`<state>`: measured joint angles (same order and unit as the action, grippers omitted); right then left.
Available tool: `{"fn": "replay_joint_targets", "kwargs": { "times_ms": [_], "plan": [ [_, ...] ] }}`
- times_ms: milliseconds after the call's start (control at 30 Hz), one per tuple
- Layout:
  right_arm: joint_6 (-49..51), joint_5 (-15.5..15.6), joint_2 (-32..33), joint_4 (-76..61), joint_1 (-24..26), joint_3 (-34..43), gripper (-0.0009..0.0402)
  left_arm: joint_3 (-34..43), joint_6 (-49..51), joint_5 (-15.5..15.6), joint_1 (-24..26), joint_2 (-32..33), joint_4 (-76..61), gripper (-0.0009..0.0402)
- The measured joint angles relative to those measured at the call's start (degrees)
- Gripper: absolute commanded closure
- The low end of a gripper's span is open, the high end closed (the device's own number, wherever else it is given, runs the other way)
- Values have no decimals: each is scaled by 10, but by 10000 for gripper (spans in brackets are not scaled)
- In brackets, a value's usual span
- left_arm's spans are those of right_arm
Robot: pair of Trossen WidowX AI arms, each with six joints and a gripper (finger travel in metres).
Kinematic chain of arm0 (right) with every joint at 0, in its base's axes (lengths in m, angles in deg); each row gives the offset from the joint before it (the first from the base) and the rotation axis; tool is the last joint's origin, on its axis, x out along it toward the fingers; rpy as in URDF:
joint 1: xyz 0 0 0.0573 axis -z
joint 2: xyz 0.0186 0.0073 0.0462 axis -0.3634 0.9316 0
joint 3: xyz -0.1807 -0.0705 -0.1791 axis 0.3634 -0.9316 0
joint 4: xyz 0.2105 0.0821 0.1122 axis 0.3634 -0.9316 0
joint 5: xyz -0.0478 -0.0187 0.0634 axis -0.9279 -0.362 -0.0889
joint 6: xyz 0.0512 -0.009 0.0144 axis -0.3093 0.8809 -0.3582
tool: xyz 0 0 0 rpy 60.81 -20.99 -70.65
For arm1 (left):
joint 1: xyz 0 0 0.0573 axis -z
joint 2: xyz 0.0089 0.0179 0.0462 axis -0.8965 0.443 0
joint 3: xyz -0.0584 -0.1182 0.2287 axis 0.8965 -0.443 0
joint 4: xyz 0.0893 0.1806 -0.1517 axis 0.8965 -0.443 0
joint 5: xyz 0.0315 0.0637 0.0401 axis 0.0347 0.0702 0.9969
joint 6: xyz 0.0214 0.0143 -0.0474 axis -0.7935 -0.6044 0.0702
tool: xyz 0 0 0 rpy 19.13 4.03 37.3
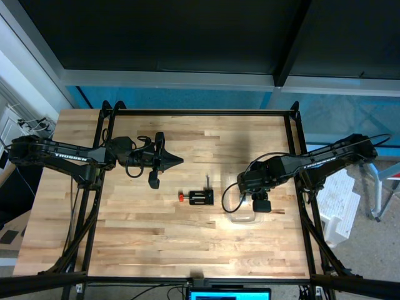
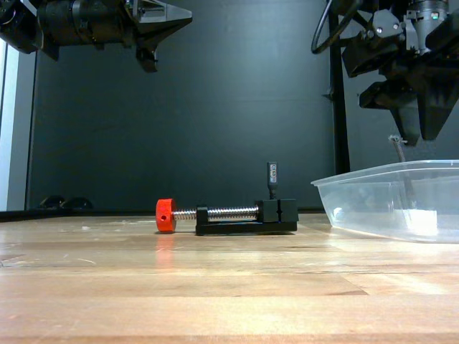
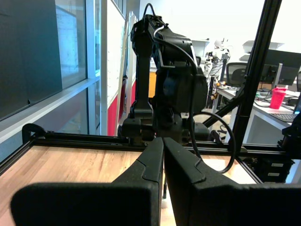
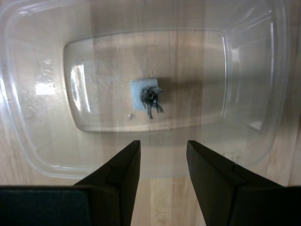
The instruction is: Pick the usb-c connector and install on the hub
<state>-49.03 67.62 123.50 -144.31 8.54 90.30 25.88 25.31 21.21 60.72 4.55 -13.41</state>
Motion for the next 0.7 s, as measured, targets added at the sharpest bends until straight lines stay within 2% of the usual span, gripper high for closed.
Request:
{"fn": "replay_joint_targets", "kwargs": {
  "times_ms": [700],
  "plan": [
    [5, 0, 62, 30, -5, -1, 240, 0, 0, 0, 0, 0, 0, 393]
  ]
}}
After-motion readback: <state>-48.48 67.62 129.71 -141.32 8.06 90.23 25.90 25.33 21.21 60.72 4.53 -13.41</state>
